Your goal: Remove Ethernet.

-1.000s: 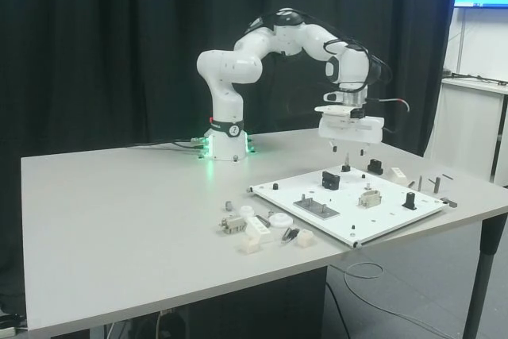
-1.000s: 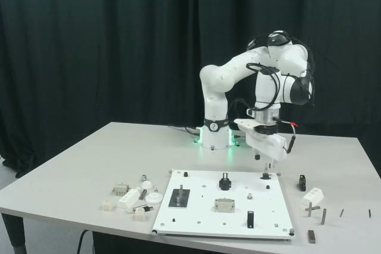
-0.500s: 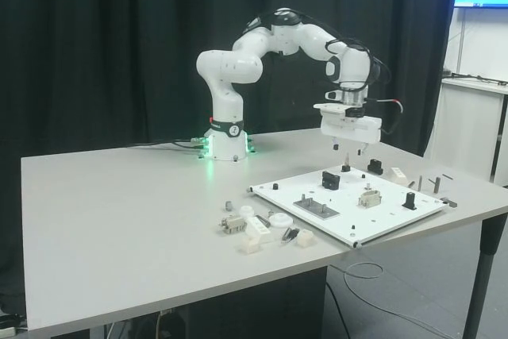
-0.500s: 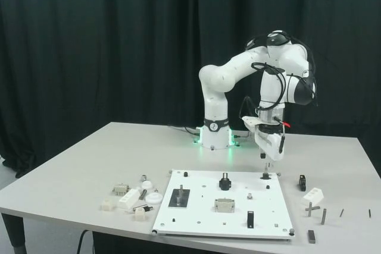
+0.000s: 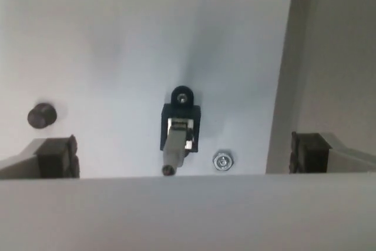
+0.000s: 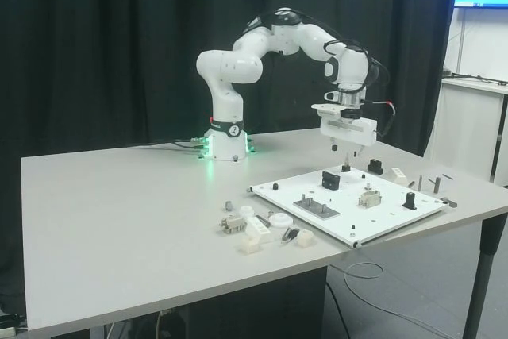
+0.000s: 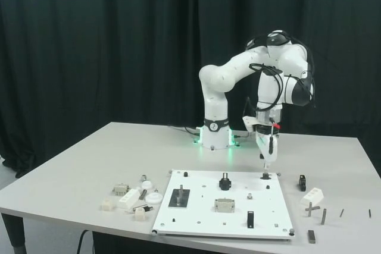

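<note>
Ethernet plug sits seated in its black socket; I've swung the wrist round over it, jaws spread either side, ready to descend.

Smooth white board with a matt, painted-looking face; a faint soft sheen only. Black plastic socket block, matt, holding a grey plug that looks like dull metal or plastic, cannot tell which. Small shiny metal nut beside it, glossy with bright glints. Round black knob, matt, probably plastic. Black gripper finger pads look rubbery and matt. White robot arm has smooth glossy plastic shells with highlights. Grey tabletop is smooth, matt laminate. Black curtain behind is soft cloth, folded, non-reflective.
</note>
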Controlling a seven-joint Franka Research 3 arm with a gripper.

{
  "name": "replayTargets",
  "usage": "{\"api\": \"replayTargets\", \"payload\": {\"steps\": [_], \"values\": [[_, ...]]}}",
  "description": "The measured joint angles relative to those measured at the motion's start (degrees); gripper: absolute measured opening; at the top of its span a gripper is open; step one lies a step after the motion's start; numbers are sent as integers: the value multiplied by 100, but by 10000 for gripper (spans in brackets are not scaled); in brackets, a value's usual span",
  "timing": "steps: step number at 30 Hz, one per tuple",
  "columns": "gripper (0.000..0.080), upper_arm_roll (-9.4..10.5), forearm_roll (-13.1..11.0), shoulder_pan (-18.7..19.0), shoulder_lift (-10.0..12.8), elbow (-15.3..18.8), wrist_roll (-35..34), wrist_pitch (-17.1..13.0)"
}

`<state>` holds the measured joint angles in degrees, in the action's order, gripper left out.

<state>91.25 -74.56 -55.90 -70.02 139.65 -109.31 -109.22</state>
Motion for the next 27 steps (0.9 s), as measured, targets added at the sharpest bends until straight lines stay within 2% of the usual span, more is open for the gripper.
{"api": "replayTargets", "payload": {"steps": [13,27], "values": [[800,103,-27,-59,94,-31,-418,1],[800,261,-278,-218,111,-102,-582,-52]]}}
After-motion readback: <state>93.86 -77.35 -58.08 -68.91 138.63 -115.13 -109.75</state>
